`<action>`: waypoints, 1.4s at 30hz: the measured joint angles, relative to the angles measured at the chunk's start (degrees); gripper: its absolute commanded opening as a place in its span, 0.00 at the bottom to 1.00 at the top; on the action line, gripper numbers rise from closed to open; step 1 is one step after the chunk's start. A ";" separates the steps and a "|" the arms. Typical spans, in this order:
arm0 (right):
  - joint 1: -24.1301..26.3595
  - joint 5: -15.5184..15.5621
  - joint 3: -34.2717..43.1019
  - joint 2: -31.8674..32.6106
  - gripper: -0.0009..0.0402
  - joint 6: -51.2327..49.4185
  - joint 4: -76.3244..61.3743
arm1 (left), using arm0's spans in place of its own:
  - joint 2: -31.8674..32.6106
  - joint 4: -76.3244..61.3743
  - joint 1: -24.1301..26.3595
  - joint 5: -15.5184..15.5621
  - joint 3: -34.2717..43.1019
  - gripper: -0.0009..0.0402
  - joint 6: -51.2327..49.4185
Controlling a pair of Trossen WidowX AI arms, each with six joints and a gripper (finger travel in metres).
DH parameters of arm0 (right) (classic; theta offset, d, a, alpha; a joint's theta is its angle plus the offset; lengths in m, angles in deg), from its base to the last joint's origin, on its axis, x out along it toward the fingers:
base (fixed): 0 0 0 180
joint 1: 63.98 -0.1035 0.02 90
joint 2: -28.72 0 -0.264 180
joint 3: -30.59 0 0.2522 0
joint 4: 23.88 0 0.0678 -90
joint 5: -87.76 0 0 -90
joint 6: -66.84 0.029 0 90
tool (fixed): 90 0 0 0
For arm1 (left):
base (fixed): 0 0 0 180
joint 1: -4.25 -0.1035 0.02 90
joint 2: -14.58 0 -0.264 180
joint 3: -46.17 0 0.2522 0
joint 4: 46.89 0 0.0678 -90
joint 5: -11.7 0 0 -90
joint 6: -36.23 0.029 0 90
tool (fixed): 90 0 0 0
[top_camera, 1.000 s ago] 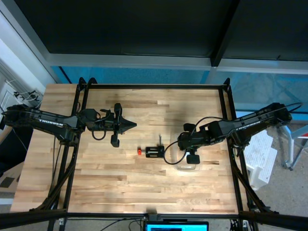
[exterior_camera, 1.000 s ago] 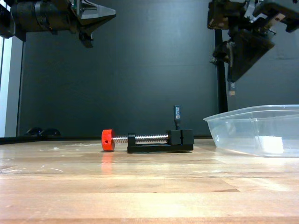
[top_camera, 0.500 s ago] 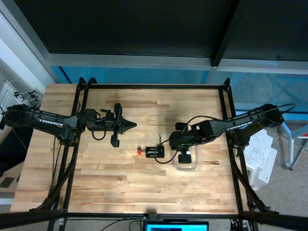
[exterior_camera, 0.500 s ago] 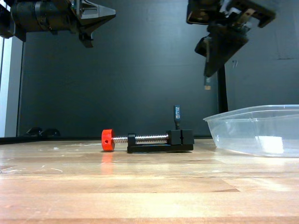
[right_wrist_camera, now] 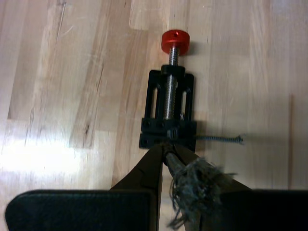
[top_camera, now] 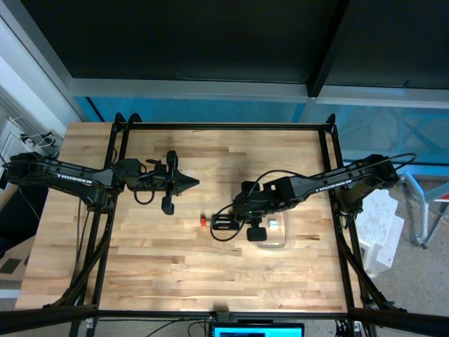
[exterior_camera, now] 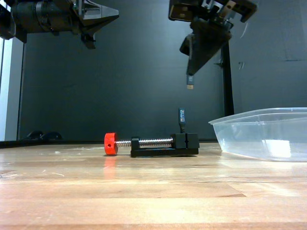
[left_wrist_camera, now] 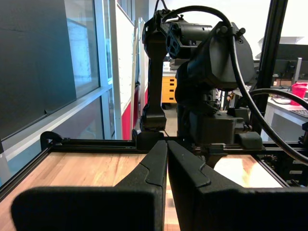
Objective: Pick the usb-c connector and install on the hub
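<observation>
Connector (exterior_camera: 190, 86): R gripper (exterior_camera: 192, 73); L gripper (top_camera: 194, 182) aloft

Black vise (exterior_camera: 165, 146), red knob (exterior_camera: 110, 143), tan-tipped usb-c connector (exterior_camera: 190, 85)

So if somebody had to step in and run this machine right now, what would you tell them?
Left gripper: shut, holding nothing, hovering high over the left half of the table.
Right gripper: shut on the USB-C plug, which hangs tip down in the air.
Hub: standing upright in a small clamp with a red knob, beside a clear plastic tub.
Done: the plug is picked up and sits above the hub, slightly to its right in the low view, not touching.
Left: line it up, lower it, push it into the hub.
</observation>
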 measured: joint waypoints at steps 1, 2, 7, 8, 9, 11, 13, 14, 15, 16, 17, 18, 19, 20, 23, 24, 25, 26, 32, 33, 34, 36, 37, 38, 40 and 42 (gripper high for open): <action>0.00 0.00 0.39 0.52 0.02 -0.07 0.02 | 0.00 0.00 0.00 0.00 0.00 0.02 0.00; 0.04 0.00 0.70 0.96 0.02 -0.13 -0.13 | -0.02 0.00 0.00 0.00 0.00 0.02 0.00; 0.13 0.00 1.38 2.12 0.02 -0.35 -0.07 | -0.02 0.00 0.00 0.00 -0.02 0.02 -0.02; 0.15 0.00 1.38 2.21 0.02 -0.35 -0.11 | -0.02 0.00 0.00 0.00 0.00 0.02 0.00; 0.17 0.00 1.38 2.25 0.02 -0.35 -0.09 | -0.02 0.00 0.00 0.00 -0.02 0.02 -0.02; 0.26 0.00 1.25 2.27 0.02 -0.31 -0.02 | -0.02 0.00 0.00 0.00 -0.02 0.02 0.00; 0.35 0.00 1.20 2.27 0.02 -0.26 -0.04 | -0.02 0.00 0.00 0.00 0.00 0.02 0.00; 0.37 0.00 1.18 2.29 0.02 -0.26 -0.04 | 0.00 0.00 0.00 0.00 0.00 0.02 -0.02; 0.37 0.00 1.14 2.29 0.02 -0.24 -0.07 | -0.02 0.00 0.00 0.00 0.00 0.02 0.00; 0.37 0.00 1.14 2.29 0.02 -0.17 -0.09 | -0.02 0.00 0.00 0.00 -0.02 0.02 0.00; 0.37 -0.02 1.14 2.29 0.02 -0.15 -0.07 | -0.02 0.00 0.00 0.00 0.00 0.02 -0.02; 0.37 0.00 1.14 2.29 0.02 -0.15 -0.07 | -0.02 0.00 0.00 0.00 -0.02 0.02 -0.02; 0.37 0.00 1.11 2.29 0.02 -0.15 -0.07 | -0.02 0.00 0.00 0.00 -0.02 0.02 0.00; 0.37 0.00 1.09 2.29 0.02 -0.15 -0.09 | -0.02 0.00 0.00 0.00 -0.02 0.02 0.00; 0.42 0.00 1.09 2.29 0.02 -0.13 -0.07 | -0.02 0.00 0.00 0.00 0.00 0.02 0.00; 0.42 -0.02 1.09 2.29 0.02 -0.13 -0.07 | -0.02 0.00 0.00 0.00 0.00 0.02 0.00; 0.42 0.00 1.09 2.29 0.02 -0.13 -0.07 | -0.02 0.00 0.00 0.00 0.00 0.02 0.00; 0.42 0.00 1.09 2.29 0.02 -0.13 -0.09 | -0.02 0.00 0.00 0.00 0.00 0.02 0.00; 0.61 -0.02 1.05 2.29 0.02 -0.15 -0.07 | -0.02 0.00 0.00 0.00 0.00 0.02 0.00; 0.63 0.00 1.03 2.29 0.02 -0.17 -0.07 | -0.02 0.00 0.00 0.00 0.00 0.02 0.00; 0.70 -0.02 1.03 2.29 0.02 -0.20 -0.04 | -0.02 0.00 0.00 0.00 -0.02 0.02 0.00; 0.87 -0.02 1.03 2.29 0.02 -0.22 0.09 | -0.02 0.00 0.00 0.00 -0.02 0.02 0.00; 1.01 -0.02 1.03 2.29 0.02 -0.26 0.13 | -0.02 0.00 0.00 0.00 0.00 0.02 0.00; 1.09 -0.02 0.98 2.29 0.02 -0.31 0.28 | -0.02 0.00 0.00 0.00 -0.02 0.02 0.00; 1.29 -0.02 0.79 2.29 0.02 -0.35 0.79 | -0.02 0.00 0.00 0.00 -0.02 0.02 0.00; 1.36 -0.02 0.20 2.29 0.02 -0.35 1.81 | -0.02 0.00 0.00 0.00 -0.02 0.02 0.00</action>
